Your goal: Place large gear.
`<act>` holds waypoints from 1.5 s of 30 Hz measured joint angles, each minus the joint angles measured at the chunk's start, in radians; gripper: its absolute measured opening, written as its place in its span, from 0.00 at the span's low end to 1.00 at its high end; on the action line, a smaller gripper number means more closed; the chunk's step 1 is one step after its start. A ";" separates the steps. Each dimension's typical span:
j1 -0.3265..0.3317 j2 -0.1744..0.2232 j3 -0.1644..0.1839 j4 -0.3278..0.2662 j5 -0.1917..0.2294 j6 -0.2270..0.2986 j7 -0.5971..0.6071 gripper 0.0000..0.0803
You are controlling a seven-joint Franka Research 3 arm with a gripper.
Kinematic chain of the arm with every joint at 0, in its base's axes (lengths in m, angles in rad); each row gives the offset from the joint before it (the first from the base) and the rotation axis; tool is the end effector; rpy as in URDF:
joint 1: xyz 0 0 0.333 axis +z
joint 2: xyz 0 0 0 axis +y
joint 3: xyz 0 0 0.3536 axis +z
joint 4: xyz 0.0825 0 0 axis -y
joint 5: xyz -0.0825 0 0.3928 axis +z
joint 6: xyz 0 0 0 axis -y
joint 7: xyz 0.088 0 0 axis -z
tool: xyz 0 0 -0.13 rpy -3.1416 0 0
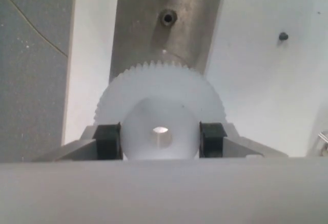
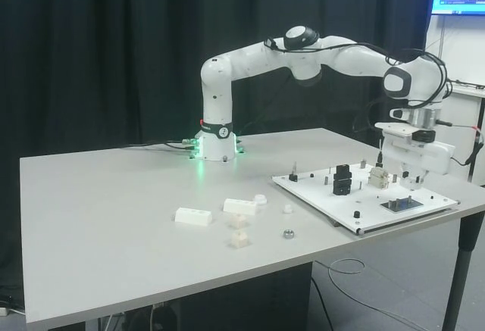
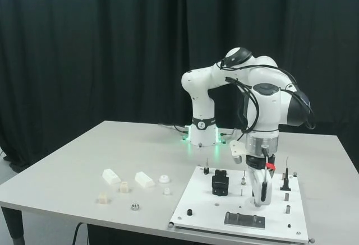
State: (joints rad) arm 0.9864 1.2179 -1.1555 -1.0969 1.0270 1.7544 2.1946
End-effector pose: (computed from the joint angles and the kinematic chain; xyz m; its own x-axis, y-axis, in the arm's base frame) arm 0.7337 0.3185 0.2636 -0.5697 -0.8215 0.0250 -0.8219 0.5692 -0.0221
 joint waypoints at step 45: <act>-0.008 0.005 0.000 0.011 -0.050 -0.012 -0.051 0.40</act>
State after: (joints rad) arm 0.9786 1.2234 -1.1555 -1.0862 0.9774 1.7422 2.1437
